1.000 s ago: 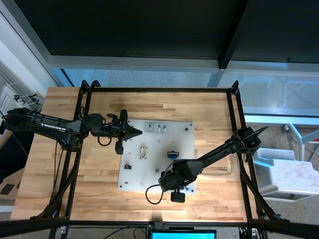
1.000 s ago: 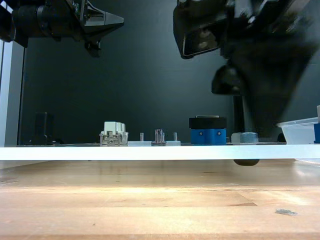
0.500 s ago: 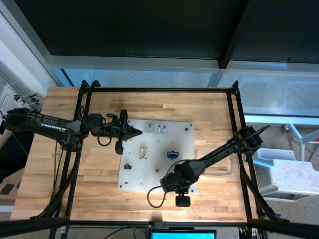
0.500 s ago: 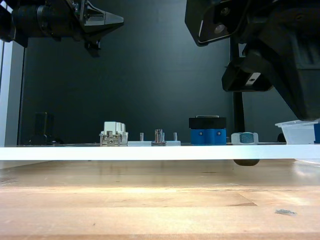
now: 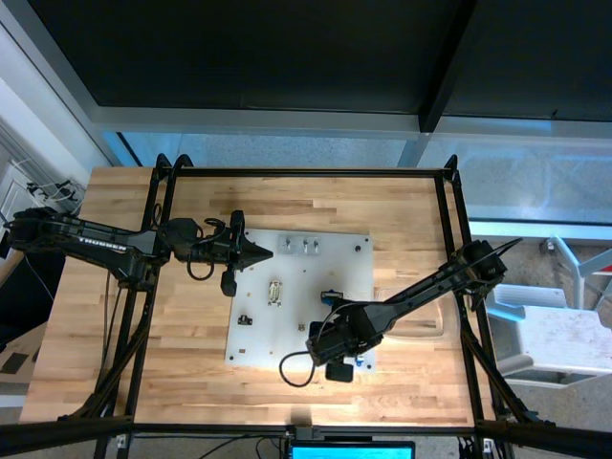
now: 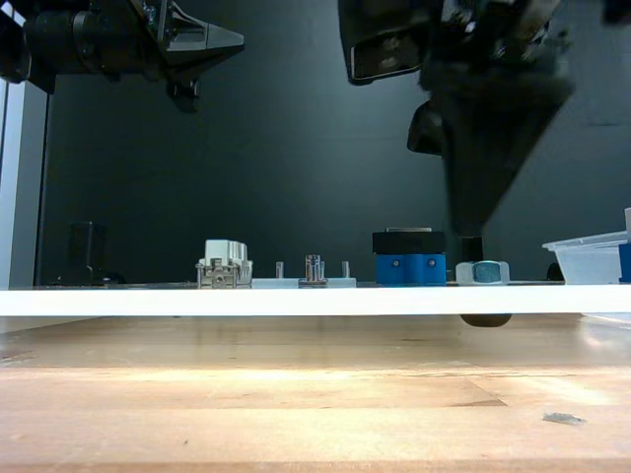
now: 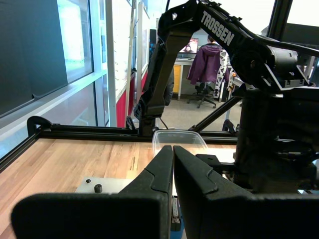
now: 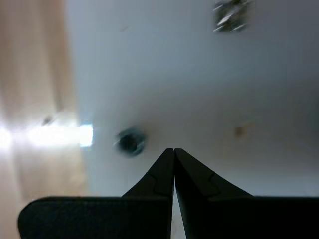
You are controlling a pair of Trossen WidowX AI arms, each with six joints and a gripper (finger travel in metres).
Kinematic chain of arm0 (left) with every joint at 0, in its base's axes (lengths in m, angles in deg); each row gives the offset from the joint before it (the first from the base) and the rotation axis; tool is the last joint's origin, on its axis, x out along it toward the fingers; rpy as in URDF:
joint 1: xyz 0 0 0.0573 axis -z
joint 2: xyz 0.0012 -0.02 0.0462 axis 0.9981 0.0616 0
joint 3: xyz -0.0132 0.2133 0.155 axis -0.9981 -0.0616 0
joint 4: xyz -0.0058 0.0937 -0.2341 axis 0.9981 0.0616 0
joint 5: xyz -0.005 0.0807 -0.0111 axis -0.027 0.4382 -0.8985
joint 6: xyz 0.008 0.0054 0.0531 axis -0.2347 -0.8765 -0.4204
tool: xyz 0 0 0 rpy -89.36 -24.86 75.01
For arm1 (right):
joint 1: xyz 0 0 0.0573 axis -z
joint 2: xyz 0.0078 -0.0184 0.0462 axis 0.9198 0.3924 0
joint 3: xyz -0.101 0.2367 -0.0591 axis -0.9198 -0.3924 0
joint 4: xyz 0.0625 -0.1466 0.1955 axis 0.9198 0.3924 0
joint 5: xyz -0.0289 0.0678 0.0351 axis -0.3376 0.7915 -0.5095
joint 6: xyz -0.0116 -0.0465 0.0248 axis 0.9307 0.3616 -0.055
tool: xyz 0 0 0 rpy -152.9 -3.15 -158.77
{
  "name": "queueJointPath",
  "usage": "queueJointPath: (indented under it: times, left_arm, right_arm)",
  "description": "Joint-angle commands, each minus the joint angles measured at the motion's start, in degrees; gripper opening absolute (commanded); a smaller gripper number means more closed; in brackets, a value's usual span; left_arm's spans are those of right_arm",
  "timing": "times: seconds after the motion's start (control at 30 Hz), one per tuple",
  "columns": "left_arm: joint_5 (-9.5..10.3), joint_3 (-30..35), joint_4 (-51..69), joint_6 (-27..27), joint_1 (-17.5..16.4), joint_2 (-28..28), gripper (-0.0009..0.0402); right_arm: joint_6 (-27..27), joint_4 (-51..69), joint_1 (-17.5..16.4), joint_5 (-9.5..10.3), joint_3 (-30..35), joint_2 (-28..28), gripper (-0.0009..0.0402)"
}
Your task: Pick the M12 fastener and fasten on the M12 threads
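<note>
Seemingly nearly finished, the nut (image 8: pixel 130 142) sat low on its stud beside the right gripper's (image 8: pixel 174 150) clenched, empty tips, while the left gripper (image 7: pixel 173 148) hung clenched above the board's (image 5: pixel 287 335) far-left edge.

white board (image 5: pixel 258 337), blue connector (image 6: pixel 409 268), clear tray (image 6: pixel 592 260)

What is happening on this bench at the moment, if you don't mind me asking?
The right arm is working on the small silver nut near the near right edge of the white board. The nut lies low with no stud ribs showing, so it seems to be on its stud, though I cannot be sure. The right gripper hangs just above, shut and empty, not touching it. The left gripper is parked, shut, over the board's far left part.
</note>
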Motion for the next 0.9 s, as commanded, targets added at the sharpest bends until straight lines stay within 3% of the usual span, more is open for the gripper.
queueJointPath:
  times: [0.03, 0.2, 0.33, 0.43, 0.6, 0.9]
  left_arm:
    - [0.00, 0.0, 0.0, 0.0, 0.0, 0.0, 0.0000]
    - [0.00, 0.0, 0.0, 0.0, 0.0, 0.0, 0.0000]
    - [0.00, 0.0, 0.0, 0.0, 0.0, 0.0, 0.0000]
    - [0.00, 0.0, 0.0, 0.0, 0.0, 0.0, 0.0000]
    - [0.00, 0.0, 0.0, 0.0, 0.0, 0.0, 0.0000]
    - [0.00, 0.0, 0.0, 0.0, 0.0, 0.0, 0.0000]
  right_arm:
    - [-0.6, -1.6, 0.0, 0.44, 0.0, 1.4, 0.0000]
    - [-1.1, -2.0, -0.1, 0.57, 0.0, 2.0, 0.0000]
    - [-1.1, -2.1, -0.1, 3.34, 0.0, 2.3, 0.0000]
    - [-1.2, -2.0, -0.1, 3.61, 0.0, 2.3, 0.0000]
    - [-1.3, -1.6, -0.1, 8.98, 0.0, 2.3, 0.0000]
    - [-1.3, -0.7, -0.1, 9.38, 0.0, 1.4, 0.0000]
